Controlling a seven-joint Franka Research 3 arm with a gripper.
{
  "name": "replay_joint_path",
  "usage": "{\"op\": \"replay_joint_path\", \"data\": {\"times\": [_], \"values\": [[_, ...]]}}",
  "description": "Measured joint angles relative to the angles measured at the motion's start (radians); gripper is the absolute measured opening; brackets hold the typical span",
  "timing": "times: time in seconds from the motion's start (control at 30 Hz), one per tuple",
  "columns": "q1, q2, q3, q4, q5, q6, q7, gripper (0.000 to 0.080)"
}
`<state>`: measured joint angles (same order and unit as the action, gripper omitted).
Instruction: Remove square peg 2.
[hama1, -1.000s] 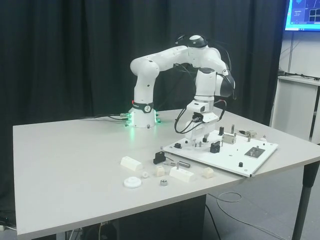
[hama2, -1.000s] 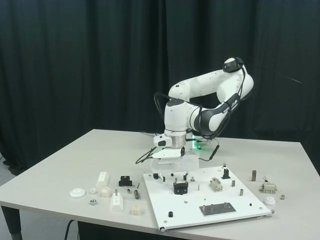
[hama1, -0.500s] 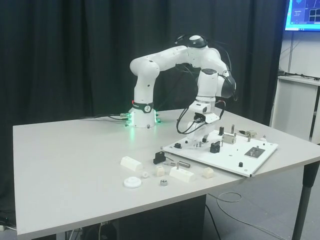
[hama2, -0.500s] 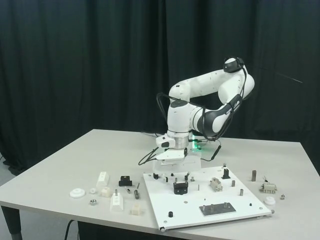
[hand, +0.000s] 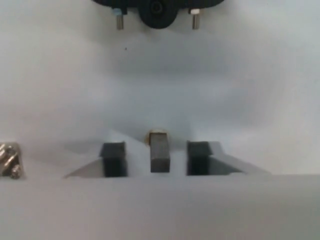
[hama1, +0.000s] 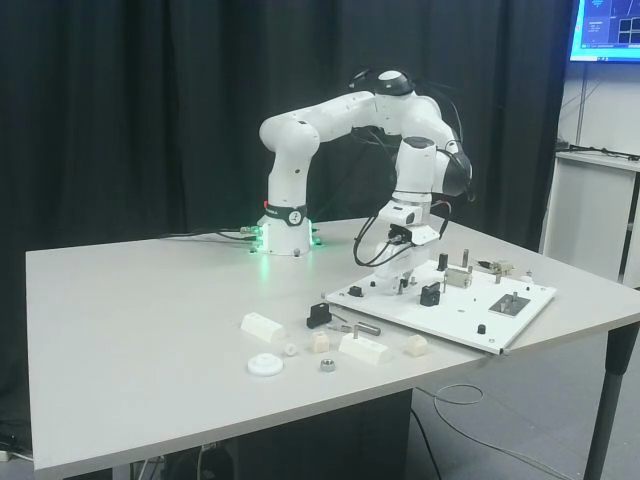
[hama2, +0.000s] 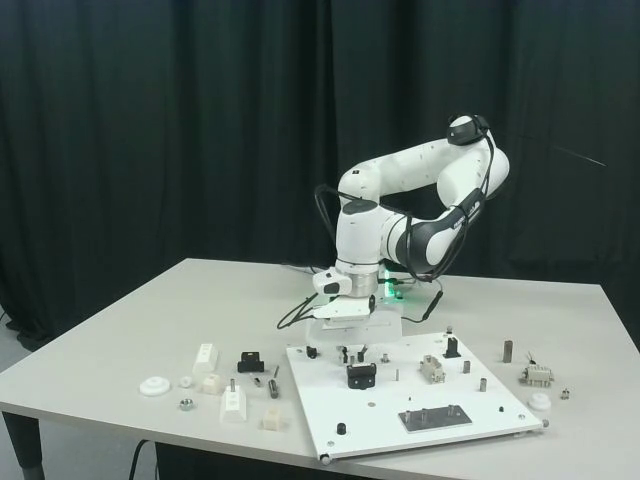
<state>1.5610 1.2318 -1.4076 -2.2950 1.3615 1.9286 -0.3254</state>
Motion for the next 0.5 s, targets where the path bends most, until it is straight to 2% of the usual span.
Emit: {"op": "replay_joint_path", "data": {"times": [0.27, 0.3, 0.5], "values": [[0.000, 0.000, 0.000, 0.000, 0.000, 0.003, 0.000, 0.0346], [0.000, 0.000, 0.000, 0.000, 0.000, 0.003, 0.000, 0.0072], [0.000, 0.000, 0.000, 0.000, 0.001, 0.003, 0.000, 0.0073]]}}
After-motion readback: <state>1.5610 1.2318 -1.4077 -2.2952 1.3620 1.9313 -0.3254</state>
